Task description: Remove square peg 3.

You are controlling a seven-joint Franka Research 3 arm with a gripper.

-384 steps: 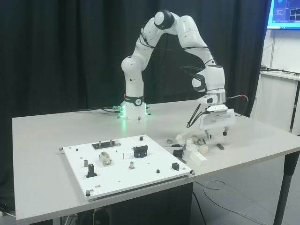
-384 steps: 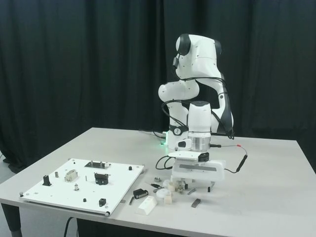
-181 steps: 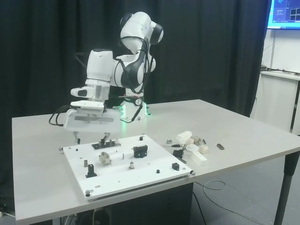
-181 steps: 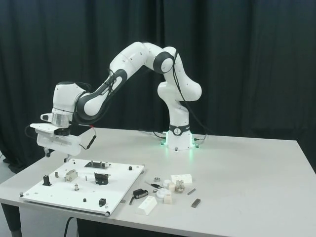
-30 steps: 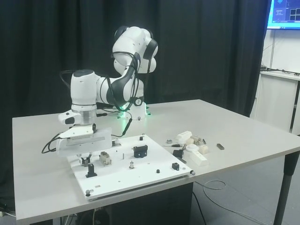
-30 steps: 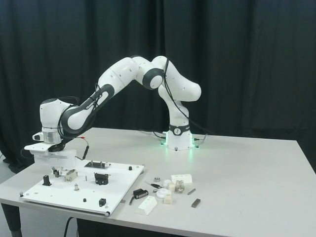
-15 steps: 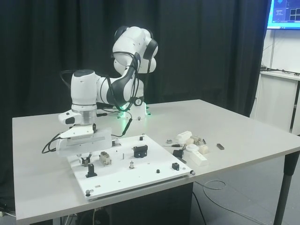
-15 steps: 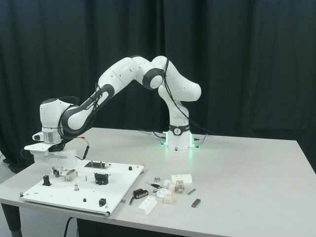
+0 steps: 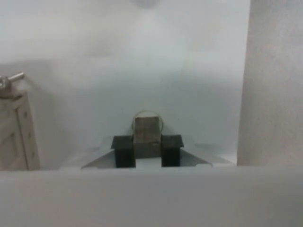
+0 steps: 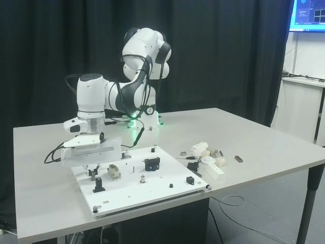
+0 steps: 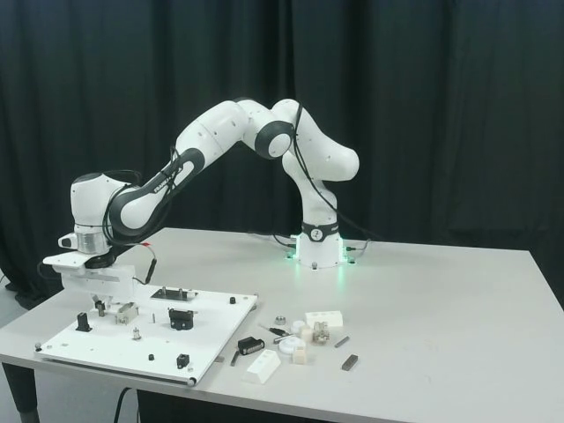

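Observation:
In the wrist view a small grey square peg (image 9: pixel 147 134) stands upright between two black fingertips (image 9: pixel 124 151), and my gripper (image 9: pixel 147 152) is shut on it. Below it lies the white assembly board (image 9: pixel 142 56). In the first room view the gripper (image 10: pixel 91 172) hangs just above the near-left part of the board (image 10: pixel 152 190), beside a pale block part (image 10: pixel 114 172). The second room view shows the gripper (image 11: pixel 99 307) low over the board (image 11: pixel 106 354). From the room views the peg itself is too small to make out.
On the board stand a black bracket (image 10: pixel 98 185), a black holder (image 10: pixel 152 163) and a rail with pins (image 10: pixel 116 155). Loose white and black parts (image 10: pixel 208 158) lie on the grey table (image 10: pixel 264 147) right of the board. The board's edge borders the table (image 9: pixel 274 85).
The hand has risen slightly over the last second, still shut on the peg. Before that the arm swung from the loose parts on the right over to the board.

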